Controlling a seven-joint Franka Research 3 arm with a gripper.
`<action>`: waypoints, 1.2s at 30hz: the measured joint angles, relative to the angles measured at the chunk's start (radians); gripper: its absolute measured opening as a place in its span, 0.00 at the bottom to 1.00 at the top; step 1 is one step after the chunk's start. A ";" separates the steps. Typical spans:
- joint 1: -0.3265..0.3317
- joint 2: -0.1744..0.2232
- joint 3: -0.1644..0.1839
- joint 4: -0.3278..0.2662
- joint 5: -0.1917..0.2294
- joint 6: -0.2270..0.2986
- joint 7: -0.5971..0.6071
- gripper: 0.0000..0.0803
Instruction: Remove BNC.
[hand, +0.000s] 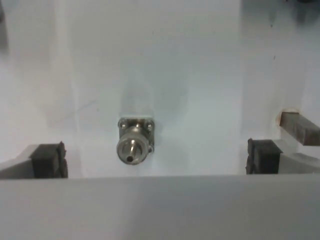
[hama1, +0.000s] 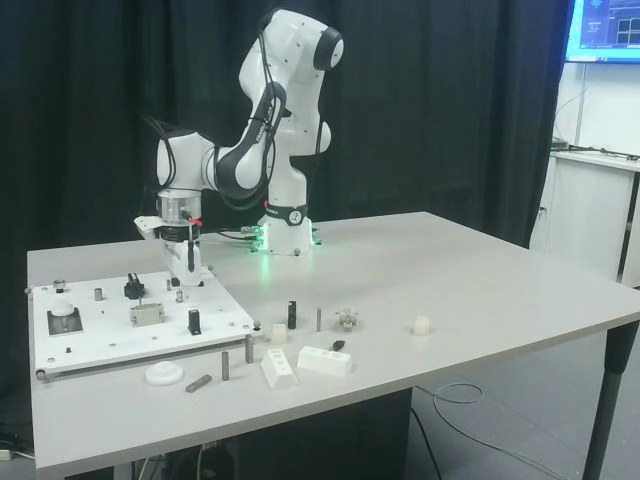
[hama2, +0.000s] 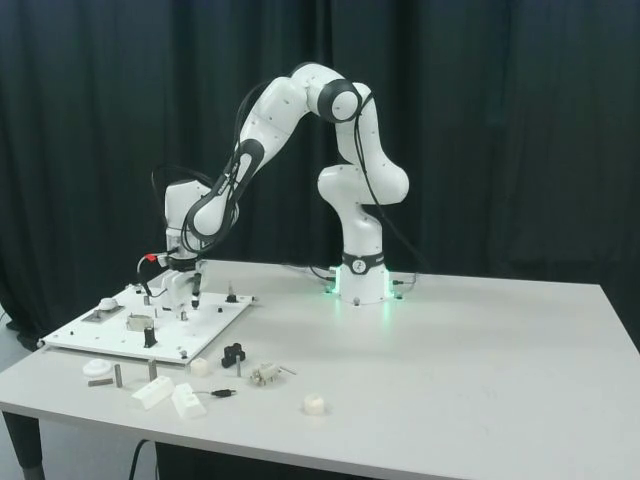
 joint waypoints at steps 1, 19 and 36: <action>0.000 0.002 0.001 0.000 0.002 0.002 -0.002 1.00; -0.005 0.017 0.003 -0.001 0.039 0.006 -0.052 1.00; -0.008 0.018 0.015 0.012 0.098 0.005 -0.051 0.37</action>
